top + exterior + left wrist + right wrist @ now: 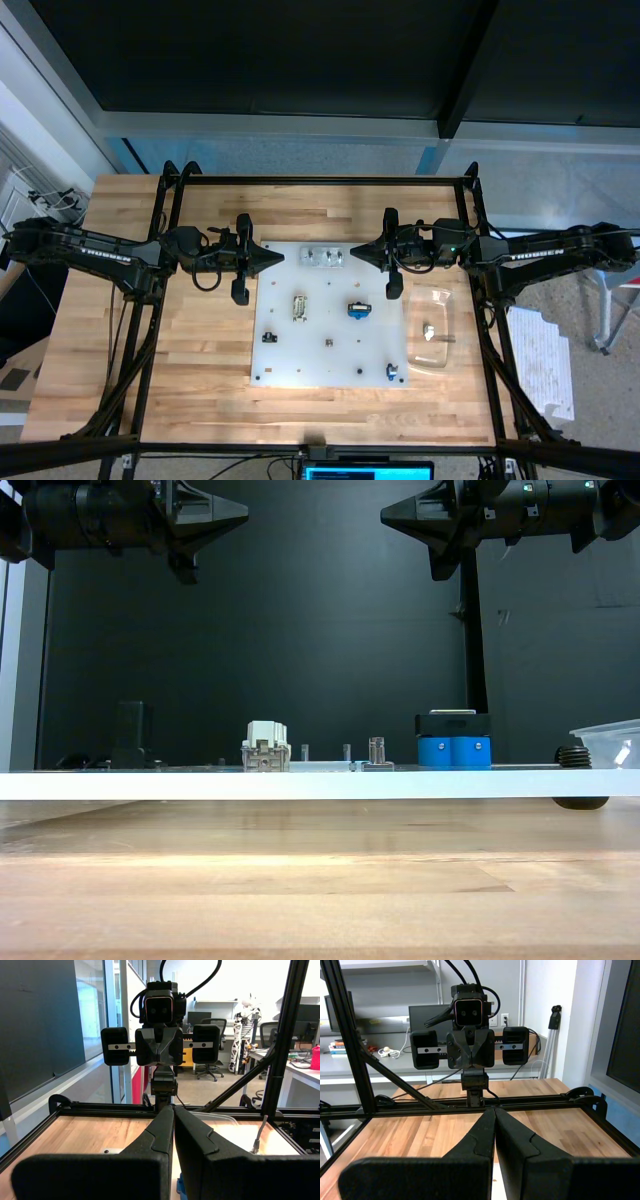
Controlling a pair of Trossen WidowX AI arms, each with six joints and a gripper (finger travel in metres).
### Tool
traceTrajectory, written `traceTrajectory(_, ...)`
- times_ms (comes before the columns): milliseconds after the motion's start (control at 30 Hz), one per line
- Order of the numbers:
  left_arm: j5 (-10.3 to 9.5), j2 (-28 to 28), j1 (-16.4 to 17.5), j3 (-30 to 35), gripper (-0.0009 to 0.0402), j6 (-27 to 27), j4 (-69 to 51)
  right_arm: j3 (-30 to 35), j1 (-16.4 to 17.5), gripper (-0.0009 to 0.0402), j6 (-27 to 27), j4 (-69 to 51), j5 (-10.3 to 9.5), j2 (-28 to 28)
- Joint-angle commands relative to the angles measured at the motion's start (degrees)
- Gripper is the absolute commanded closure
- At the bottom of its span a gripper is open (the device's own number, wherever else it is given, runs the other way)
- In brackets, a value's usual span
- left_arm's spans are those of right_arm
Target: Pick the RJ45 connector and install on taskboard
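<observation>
Since the two fingers of the right gripper (355, 252) meet along their full length, its jaws are fully closed with nothing between them. The left gripper (280, 258) is in the same condition, jaws closed and empty. Both grippers hang high over the far part of the white board (300, 350), tips pointing at each other, well clear of every part on it.

From the right gripper, the clear tray (412, 350) lies toward the near edge and slightly outward — just off the board's right side. A pale block (429, 331) sits in it with a darker patch on top; whether that patch is the connector cannot be told. The blue jack (392, 374) stands nearer again, at the board's near right corner, and its top cannot be read as empty or filled.

Judgement: tray and jack both lie on the right arm's side of the tabletop (180, 380), well apart from the left arm, so any coming reach suits the right arm — downward and toward the near edge. The connector's long axis cannot be determined.
</observation>
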Motion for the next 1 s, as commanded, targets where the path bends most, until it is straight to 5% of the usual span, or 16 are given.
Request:
traceTrajectory(33,0.00,0.0,0.0,0.0,0.0393,0.0,0.0,-0.5,0.1,0.0393,0.1,0.0,0.00,0.0)
traceTrajectory(1000,0.00,0.0,0.0,0.0,0.0393,0.0,0.0,-0.9,0.1,0.0393,0.0,0.4,0.00,0.0)
